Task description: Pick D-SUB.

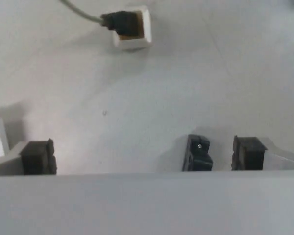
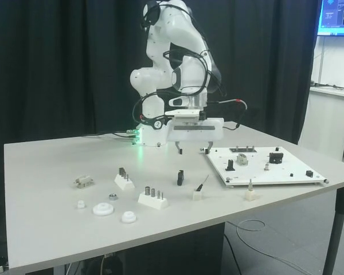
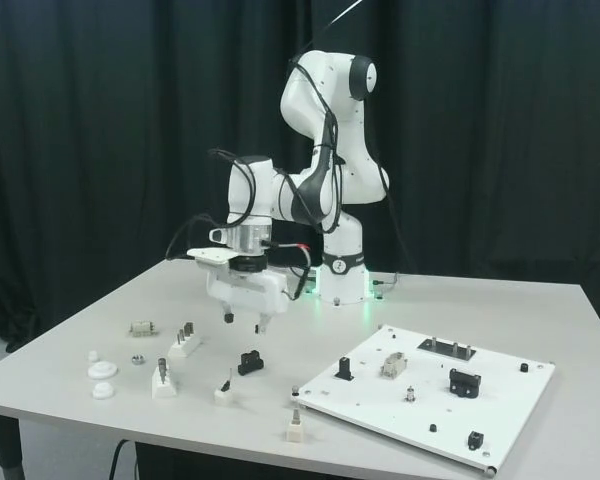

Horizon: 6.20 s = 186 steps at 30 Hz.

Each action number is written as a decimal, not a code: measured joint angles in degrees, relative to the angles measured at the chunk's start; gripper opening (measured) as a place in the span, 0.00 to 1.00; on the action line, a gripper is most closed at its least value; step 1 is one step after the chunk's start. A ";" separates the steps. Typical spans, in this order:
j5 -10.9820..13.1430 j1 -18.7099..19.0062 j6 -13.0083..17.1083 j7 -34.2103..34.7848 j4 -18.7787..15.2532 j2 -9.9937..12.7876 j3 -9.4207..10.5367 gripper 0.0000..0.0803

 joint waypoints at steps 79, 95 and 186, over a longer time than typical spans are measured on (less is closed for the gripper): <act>-5.70 -0.56 -9.72 -77.39 3.23 7.68 -0.74 1.00; -4.62 -0.56 -5.11 -76.69 0.14 7.60 -0.56 1.00; -1.16 -0.56 2.43 -76.18 -2.88 8.46 0.39 0.48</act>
